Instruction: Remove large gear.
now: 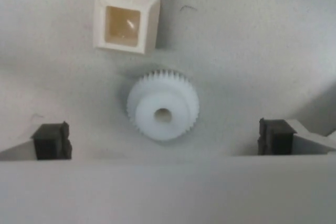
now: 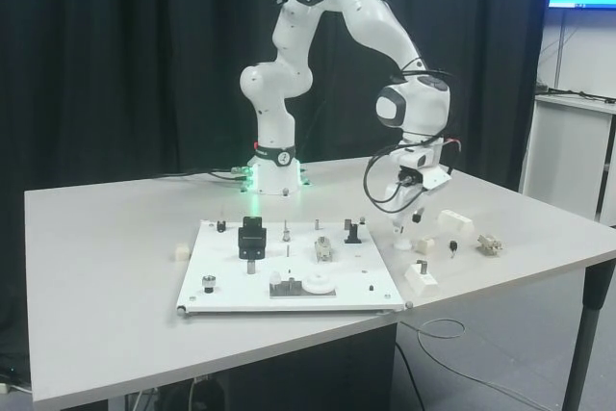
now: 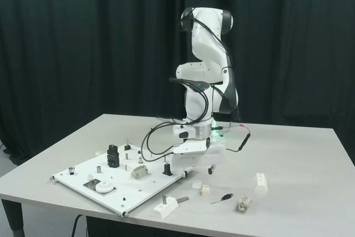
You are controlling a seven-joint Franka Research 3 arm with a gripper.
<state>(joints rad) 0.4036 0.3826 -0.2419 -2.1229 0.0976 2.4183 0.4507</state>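
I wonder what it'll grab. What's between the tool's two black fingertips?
A white gear lies flat on the grey table, below the gap of the open tool. The wrist view shows it.

White, rounded, seven-jointed robot arm [image 2: 332, 21] with black looping cables [image 3: 158, 137], green-lit base [image 2: 272, 175], black-padded fingertips [image 1: 51, 141].

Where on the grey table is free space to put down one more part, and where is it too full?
Free: the wide stretch of table beside the white board, on the side away from the gripper, and the strip behind the board toward the arm's base. Crowded: the patch under and around the gripper, where a white gear, a square block and small loose parts lie.
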